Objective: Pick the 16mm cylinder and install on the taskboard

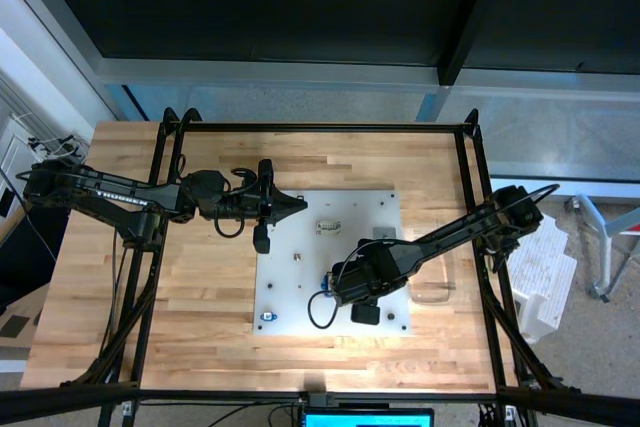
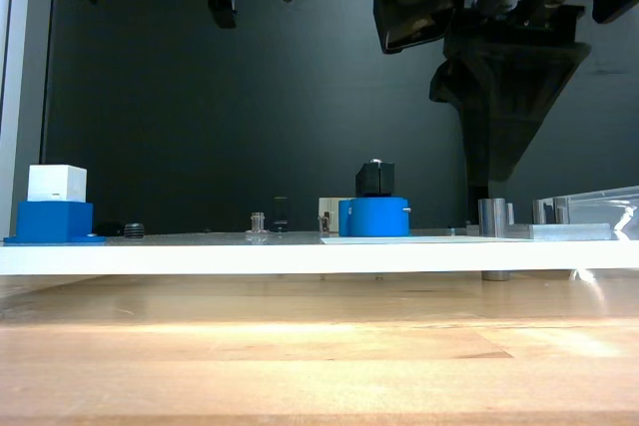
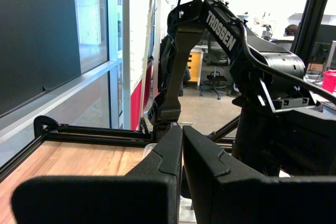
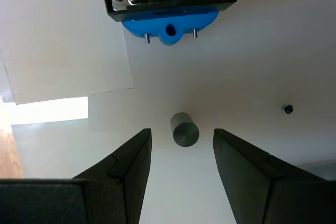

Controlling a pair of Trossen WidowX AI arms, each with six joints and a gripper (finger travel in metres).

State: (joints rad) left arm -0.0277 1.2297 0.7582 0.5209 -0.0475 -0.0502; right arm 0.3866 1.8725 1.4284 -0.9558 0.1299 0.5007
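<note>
Now right gripper (image 4: 181,130) hangs over taskboard (image 4: 252,66), jaws apart around upright 16mm cylinder (image 4: 184,129); left gripper (image 3: 181,129), jaws together, over its far-left corner.

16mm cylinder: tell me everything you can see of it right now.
The 16mm cylinder is a short, smooth, grey metal peg with a flat top, standing upright on the white taskboard, near the blue connector piece. The right gripper straddles it, fingers open and clear of it. The left gripper hangs shut over the board's far left corner, away from it.

One taskboard (image 1: 290,287); one 16mm cylinder (image 4: 184,128); two tools: left tool (image 1: 300,204), right tool (image 4: 182,134); one clear tray (image 1: 432,296).
</note>
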